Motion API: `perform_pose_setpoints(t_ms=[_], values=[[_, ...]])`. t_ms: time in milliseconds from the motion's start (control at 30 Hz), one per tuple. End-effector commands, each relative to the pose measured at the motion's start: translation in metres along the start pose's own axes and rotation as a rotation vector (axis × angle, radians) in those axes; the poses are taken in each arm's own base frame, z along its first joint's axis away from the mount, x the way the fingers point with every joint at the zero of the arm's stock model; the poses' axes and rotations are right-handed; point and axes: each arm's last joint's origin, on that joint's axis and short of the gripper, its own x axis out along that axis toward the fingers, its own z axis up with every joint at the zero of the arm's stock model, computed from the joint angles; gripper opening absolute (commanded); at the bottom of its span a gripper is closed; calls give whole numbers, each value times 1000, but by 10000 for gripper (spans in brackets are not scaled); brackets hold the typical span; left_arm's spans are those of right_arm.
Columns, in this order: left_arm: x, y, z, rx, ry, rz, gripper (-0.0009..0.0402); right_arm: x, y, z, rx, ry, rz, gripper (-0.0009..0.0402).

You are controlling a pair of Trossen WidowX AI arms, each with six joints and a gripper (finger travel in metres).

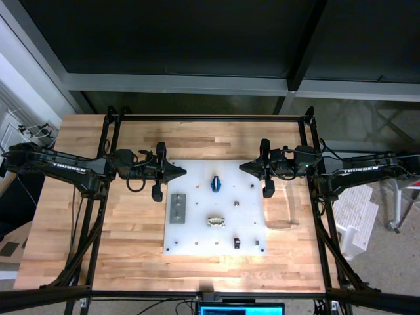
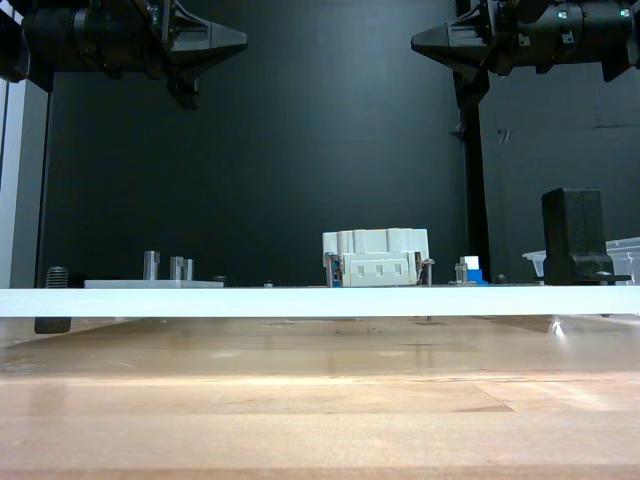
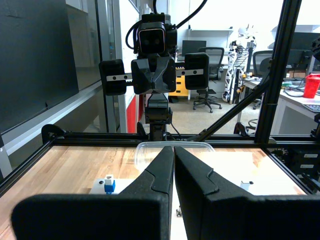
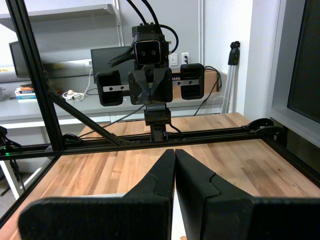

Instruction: Pick the 16mm bar and install on taskboard

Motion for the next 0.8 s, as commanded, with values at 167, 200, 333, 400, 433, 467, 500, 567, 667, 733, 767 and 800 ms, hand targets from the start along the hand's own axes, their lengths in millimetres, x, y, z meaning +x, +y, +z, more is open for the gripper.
perform_pose_setpoints(t_ms=[167, 200, 333, 400, 433, 467, 500, 567, 667, 733, 767, 800], values=[[0, 0, 0, 0, 0, 0, 0, 0, 0, -1, 0, 16, -1, 0], [0, 0, 0, 0, 0, 0, 0, 0, 0, -1, 0, 15, -2, 0], [0, 0, 0, 0, 0, 0, 0, 0, 0, -1, 0, 15, -2, 0], [0, 0, 0, 0, -1, 0, 0, 0, 0, -1, 0, 15, -2, 0], [0, 0, 0, 0, 0, 0, 0, 0, 0, -1, 0, 15, -1, 0], [0, 0, 0, 0, 0, 0, 0, 0, 0, -1, 0, 15, -2, 0], [0, 0, 0, 0, 0, 0, 0, 0, 0, -1, 0, 15, -1, 0], [0, 0, 0, 0, 0, 0, 0, 0, 0, -1, 0, 15, -1, 0], [0, 0, 0, 0, -1, 0, 0, 0, 0, -1, 0, 15, -2, 0], [0, 0, 0, 0, 0, 0, 0, 0, 0, -1, 0, 15, -2, 0], [0, 0, 0, 0, -1, 0, 0, 0, 0, -1, 0, 15, -1, 0], [0, 0, 0, 0, 0, 0, 0, 0, 0, -1, 0, 15, -2, 0]])
